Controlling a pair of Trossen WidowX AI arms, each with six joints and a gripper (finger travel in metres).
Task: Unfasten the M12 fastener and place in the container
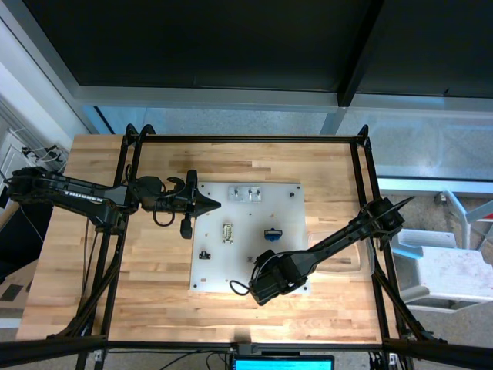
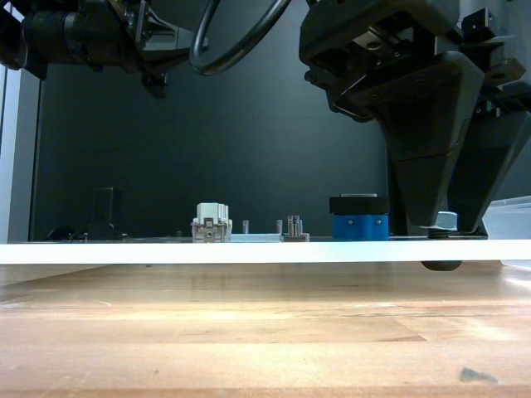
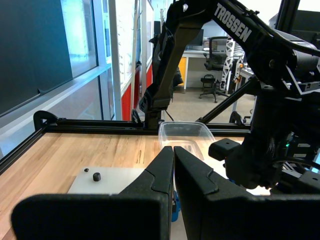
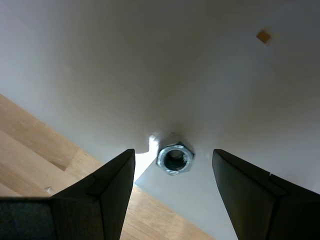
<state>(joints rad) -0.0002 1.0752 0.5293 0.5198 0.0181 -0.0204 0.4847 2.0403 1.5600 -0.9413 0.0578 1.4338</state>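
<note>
Right gripper (image 4: 173,154): jaws moderately wide, pointing down, straddling M12 nut (image 4: 174,159), clear gap each side, no contact. Nut on its stud at near right edge of white board (image 1: 231,266); low view shows silver nut atop dark stub between fingertips. Container (image 1: 350,266) just right of board, no nut visible in it. Left gripper (image 3: 173,160): fingers closed together, holding nothing, hovering at board's far left edge.

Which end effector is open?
The right end effector, straddling the silver nut at the board's near right edge; the left end effector is shut, raised over the board's left edge.
</note>
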